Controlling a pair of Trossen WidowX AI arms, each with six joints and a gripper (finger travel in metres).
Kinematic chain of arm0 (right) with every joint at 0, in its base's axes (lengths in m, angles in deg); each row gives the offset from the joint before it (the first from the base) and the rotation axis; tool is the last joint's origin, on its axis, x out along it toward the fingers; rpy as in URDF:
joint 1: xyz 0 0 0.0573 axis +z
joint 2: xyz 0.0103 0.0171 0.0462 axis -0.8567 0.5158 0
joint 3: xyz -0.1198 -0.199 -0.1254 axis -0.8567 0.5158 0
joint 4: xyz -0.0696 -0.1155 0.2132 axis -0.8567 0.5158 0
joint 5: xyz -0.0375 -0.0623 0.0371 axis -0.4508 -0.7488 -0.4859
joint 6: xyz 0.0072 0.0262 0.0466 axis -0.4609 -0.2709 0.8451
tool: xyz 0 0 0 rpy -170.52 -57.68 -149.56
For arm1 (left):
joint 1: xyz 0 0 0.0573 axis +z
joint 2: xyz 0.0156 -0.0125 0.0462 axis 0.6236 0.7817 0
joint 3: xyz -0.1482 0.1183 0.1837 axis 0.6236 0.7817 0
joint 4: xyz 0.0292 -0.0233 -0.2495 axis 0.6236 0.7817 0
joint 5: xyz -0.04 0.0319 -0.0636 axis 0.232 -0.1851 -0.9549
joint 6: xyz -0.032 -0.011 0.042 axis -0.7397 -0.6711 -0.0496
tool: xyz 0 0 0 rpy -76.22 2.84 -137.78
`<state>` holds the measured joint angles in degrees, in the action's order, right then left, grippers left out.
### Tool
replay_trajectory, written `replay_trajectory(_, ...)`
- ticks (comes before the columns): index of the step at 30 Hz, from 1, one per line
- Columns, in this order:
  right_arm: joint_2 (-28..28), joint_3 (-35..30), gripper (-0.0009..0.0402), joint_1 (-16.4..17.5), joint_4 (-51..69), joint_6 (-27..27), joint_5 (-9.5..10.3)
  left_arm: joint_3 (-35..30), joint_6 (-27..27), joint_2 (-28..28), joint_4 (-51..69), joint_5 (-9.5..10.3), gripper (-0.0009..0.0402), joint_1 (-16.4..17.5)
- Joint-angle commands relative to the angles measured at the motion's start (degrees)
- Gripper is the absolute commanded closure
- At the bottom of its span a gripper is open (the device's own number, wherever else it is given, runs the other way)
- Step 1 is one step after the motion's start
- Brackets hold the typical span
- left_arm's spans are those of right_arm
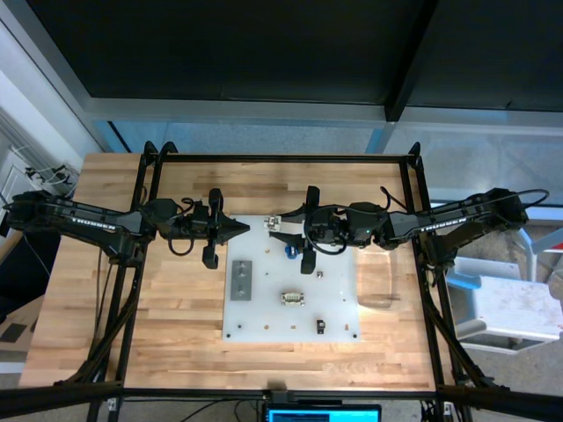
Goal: Pick the HAN10E connector and install in the HAN10E hub
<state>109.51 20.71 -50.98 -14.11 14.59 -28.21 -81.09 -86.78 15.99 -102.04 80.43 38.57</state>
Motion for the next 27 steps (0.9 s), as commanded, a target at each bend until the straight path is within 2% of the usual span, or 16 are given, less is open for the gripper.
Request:
replay_trajectory(1,-0.5,-0.2,0.0359,0.5,3.1,0.1,-0.09,0.0,0.0,0.0,0.0,0.0,0.0393,0.0)
replay_trajectory(6,-1.4,-4.1,0.0359,1.4,18.5,0.5,-0.57,0.0,0.0,0.0,0.0,0.0,0.0393,0.0)
replay_trajectory(11,-0.7,-12.9,0.0359,2.6,42.4,3.3,-0.5,0.0,0.0,0.0,0.0,-0.02,0.0393,0.0)
replay_trajectory(16,2.9,-21.5,0.0359,3.8,62.7,6.4,-0.28,0.0,0.0,0.0,0.0,-0.02,0.0393,0.0)
replay_trajectory(23,10.4,-31.8,0.0359,5.0,79.4,9.4,0.26,0.0,0.0,0.0,0.0,-0.02,0.0393,0.0)
replay_trajectory(25,12.5,-34.3,0.0359,5.2,82.4,10.4,1.86,0.0,0.0,0.0,0.0,-0.02,0.0393,0.0)
replay_trajectory(27,14.8,-36.3,0.0359,5.5,84.5,11.3,4.52,0.0,0.0,0.0,0.0,-0.02,0.0393,0.0)
